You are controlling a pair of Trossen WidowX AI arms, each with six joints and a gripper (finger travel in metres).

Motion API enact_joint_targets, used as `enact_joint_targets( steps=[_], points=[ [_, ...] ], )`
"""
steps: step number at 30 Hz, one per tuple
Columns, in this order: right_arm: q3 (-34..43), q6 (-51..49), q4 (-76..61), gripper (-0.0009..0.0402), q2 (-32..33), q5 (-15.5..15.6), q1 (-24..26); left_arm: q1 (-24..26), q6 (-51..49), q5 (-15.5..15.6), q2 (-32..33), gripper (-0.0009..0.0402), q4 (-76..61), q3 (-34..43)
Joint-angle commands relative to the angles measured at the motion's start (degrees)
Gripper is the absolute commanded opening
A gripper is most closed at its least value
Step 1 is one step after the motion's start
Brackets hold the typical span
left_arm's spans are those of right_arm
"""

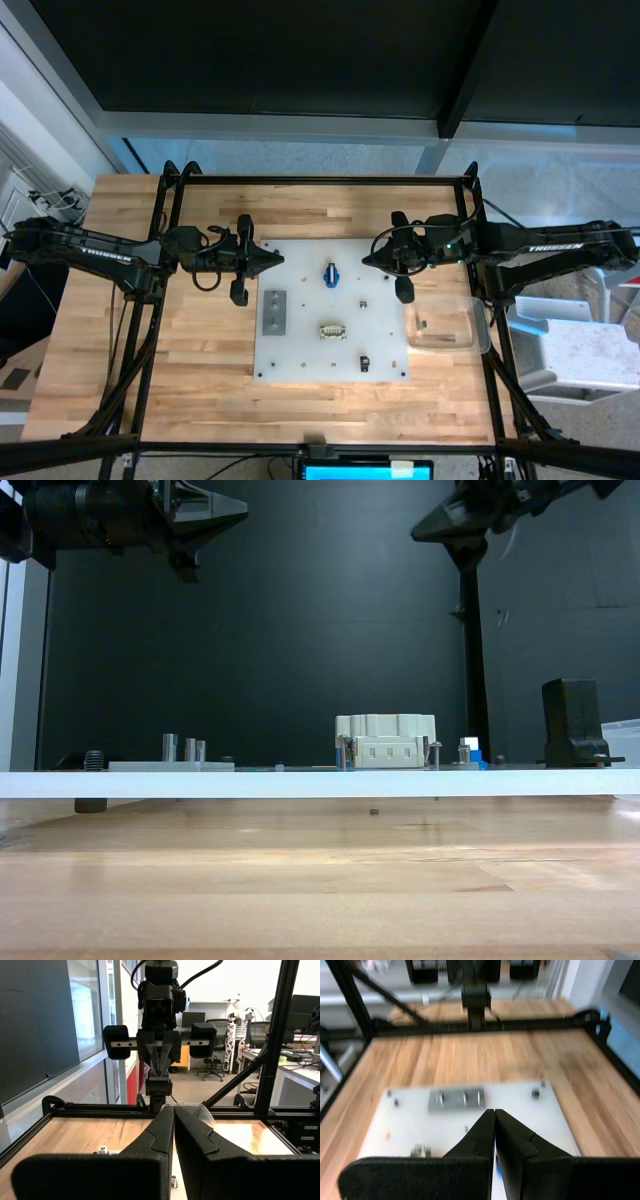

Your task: Pick the 16mm bar and place in it's hole on the taskboard

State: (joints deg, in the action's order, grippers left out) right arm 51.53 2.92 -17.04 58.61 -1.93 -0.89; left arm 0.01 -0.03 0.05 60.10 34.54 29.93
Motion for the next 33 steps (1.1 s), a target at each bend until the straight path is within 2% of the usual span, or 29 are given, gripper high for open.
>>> enact_joint_targets(
  steps=[1, 14, 18, 33],
  points=[
    [3.76, 0.24, -9.09, 0.0, -0.02, 0.04, -0.5, -0.02, 0.0, -0.02, 0.0, 0.0, 0.0, 0.02],
    [13.53, 3.02, -39.19, 0.0, 0.04, -0.07, -6.49, 0.0, 0.0, -0.02, 0.02, 0.0, 0.0, 0.02],
    [14.71, 5.73, -45.75, 0.0, 0.04, -1.14, -8.39, -0.02, 0.0, -0.02, 0.02, 0.0, 0.0, 0.02],
    [17.31, 7.37, -64.37, 0.0, 1.55, -0.96, -10.23, 0.0, 0.0, -0.02, 0.02, 0.0, 0.0, 0.02]
  ],
)
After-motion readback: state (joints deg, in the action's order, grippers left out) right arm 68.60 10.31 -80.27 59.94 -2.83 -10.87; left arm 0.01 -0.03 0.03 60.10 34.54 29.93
